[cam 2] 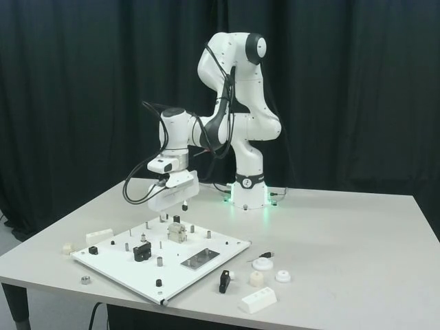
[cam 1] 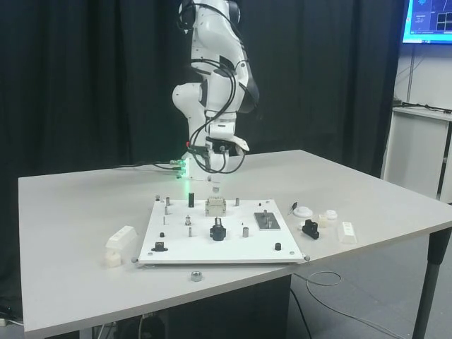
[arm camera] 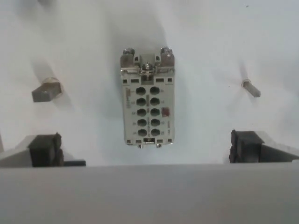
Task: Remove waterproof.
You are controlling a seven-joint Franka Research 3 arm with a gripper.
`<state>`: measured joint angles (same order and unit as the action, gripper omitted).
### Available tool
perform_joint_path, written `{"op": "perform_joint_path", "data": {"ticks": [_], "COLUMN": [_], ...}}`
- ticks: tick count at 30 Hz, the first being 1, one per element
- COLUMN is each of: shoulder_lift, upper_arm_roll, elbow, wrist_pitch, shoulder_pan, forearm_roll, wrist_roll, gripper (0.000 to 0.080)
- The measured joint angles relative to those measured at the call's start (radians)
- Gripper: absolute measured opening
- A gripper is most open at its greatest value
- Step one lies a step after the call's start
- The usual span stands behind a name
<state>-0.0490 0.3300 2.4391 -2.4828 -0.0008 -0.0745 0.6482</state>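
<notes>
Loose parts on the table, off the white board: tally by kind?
White blocks: 2
Small white round parts: 4
Black clip: 1
Small black pin: 1
Grey nut: 1
Total: 9

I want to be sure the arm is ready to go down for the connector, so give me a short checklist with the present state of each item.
1. Gripper open: ok, the black fingertips stand wide apart in the wrist view.
2. Grey connector lies between the fingertips' line: ok, roughly centred.
3. Gripper above the connector, not touching: ok, a clear gap shows in the second room view.
4. Nothing held: ok.
5. Small pegs beside the connector, clear of the fingers' way down: cannot tell.
6. Connector seated on the white board: ok, it stands on it; how firmly it is fixed, cannot tell.
</notes>
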Motion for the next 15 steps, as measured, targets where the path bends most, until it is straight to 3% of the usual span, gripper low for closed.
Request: {"op": "perform_joint_path", "data": {"ticks": [15], "shoulder_lift": [-0.042], "upper_arm_roll": [0.013], "elbow": [0.000], "wrist_pitch": [-0.025], "shoulder_pan": [0.000], "forearm_roll": [0.081], "wrist_roll": [0.081], "gripper": [0.0800]}}
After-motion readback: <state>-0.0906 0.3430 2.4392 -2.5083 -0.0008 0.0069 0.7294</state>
